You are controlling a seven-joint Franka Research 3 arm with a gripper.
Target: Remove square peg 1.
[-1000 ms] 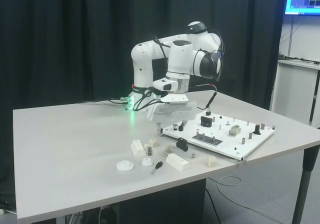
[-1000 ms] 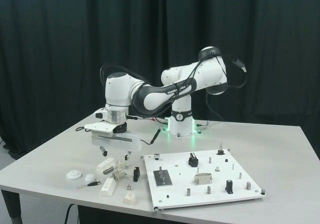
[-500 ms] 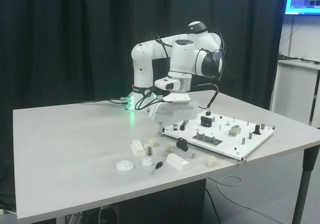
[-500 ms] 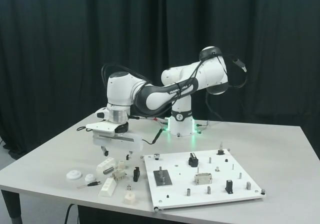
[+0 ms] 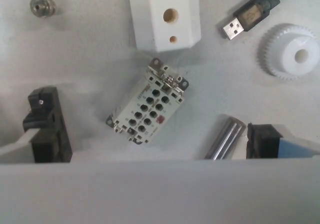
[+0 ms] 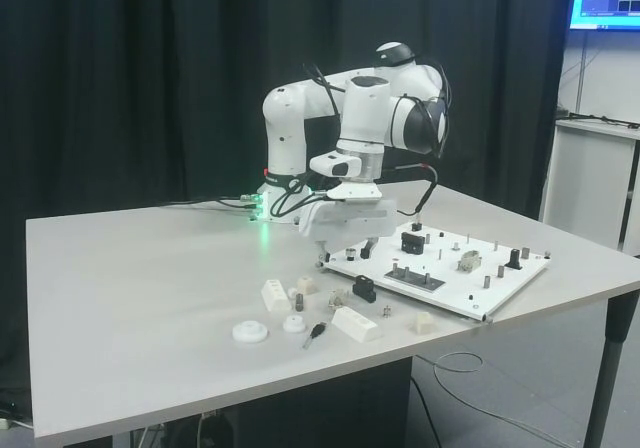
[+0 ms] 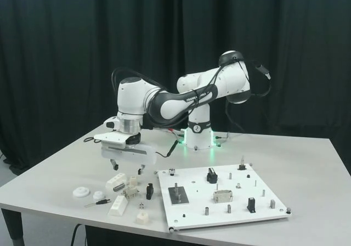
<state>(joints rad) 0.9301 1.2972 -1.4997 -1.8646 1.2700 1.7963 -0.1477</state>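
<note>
My gripper (image 5: 155, 134) is open, its black fingers (image 5: 47, 126) wide apart with nothing held. It hangs above loose parts on the grey table, just beyond the white board's (image 7: 194, 185) edge. Directly under it lie a white multi-pin connector (image 5: 147, 106) and a grey metal cylinder (image 5: 225, 136), the cylinder close to one finger. In the room views the gripper (image 7: 127, 168) (image 6: 343, 256) hovers a short way over these parts. Several small grey pegs (image 7: 272, 203) stand on the board (image 6: 450, 290); I cannot tell which is square peg 1.
Around the connector lie a white block with holes (image 5: 165, 14), a USB plug (image 5: 250, 16), a white gear (image 5: 292, 51) and a small round bearing (image 5: 42, 6). The board carries black fixtures (image 7: 211, 175) and a dark plate (image 7: 176, 196).
The arm has lifted the gripper slightly above the loose parts. The parts on the table and board have not moved.
</note>
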